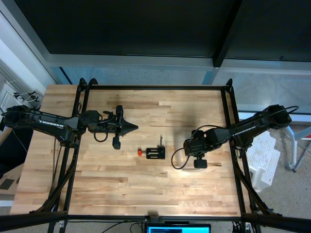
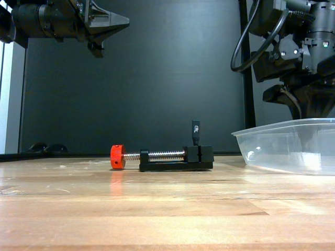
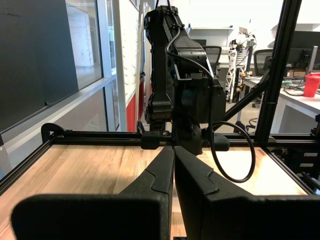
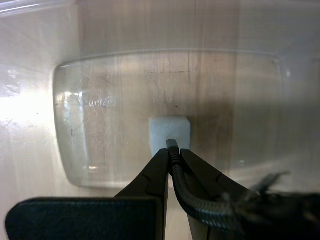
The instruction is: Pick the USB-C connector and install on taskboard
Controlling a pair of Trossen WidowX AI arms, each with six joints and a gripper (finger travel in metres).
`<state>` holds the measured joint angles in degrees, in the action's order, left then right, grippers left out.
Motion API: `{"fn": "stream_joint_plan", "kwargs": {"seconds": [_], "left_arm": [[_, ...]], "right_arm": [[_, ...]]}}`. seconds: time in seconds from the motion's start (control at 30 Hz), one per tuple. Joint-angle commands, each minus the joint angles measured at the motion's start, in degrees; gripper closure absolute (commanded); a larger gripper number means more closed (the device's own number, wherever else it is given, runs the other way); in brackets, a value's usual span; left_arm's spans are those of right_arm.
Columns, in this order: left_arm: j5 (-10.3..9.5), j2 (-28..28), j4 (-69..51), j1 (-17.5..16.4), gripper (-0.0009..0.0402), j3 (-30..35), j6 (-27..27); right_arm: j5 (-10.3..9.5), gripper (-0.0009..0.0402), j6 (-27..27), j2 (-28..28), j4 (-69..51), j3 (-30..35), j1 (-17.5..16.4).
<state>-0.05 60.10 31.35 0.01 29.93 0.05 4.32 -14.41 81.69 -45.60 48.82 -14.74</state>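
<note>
Over the clear plastic tray (image 2: pixel 277 151) by the bench's (image 1: pixel 121 184) right edge, the right gripper (image 4: pixel 173 151) pinches the black braided-cable USB-C connector (image 4: pixel 172 144) (tip barely proud). The small black taskboard (image 1: pixel 155 153) block with its red-orange knob sits mid-bench. The left gripper (image 1: pixel 133 127) hovers nearer the left edge, fingers together. In so thin a grip the plug could swivel and miss.

Overhead and table-level views both face away, sharing the taskboard (image 1: pixel 155 153).

You are operating in a robotics lab: left gripper (image 1: pixel 136 127) and right gripper (image 4: pixel 173 151) above a metal-framed wooden table (image 1: pixel 146 189), with desk (image 3: pixel 300 95) and office chair (image 3: pixel 261 60) beyond.
</note>
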Motion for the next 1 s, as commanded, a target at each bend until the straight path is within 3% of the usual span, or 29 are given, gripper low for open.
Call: {"fn": "stream_joint_plan", "kwargs": {"seconds": [0.03,0.43,1.0], "left_arm": [[0.02,0.0,0.0,0.0,0.0393,0.0,0.0],[0.02,0.0,0.0,0.0,0.0393,0.0,0.0],[0.02,0.0,0.0,0.0,0.0393,0.0,0.0]], "right_arm": [[0.13,0.0393,-0.1,-1.4,-0.7,0.1,0.0],[0.61,0.0393,0.0,-5.6,-8.3,5.6,0.1],[0.90,0.0393,-0.6,-6.0,-14.8,14.3,0.2]]}}
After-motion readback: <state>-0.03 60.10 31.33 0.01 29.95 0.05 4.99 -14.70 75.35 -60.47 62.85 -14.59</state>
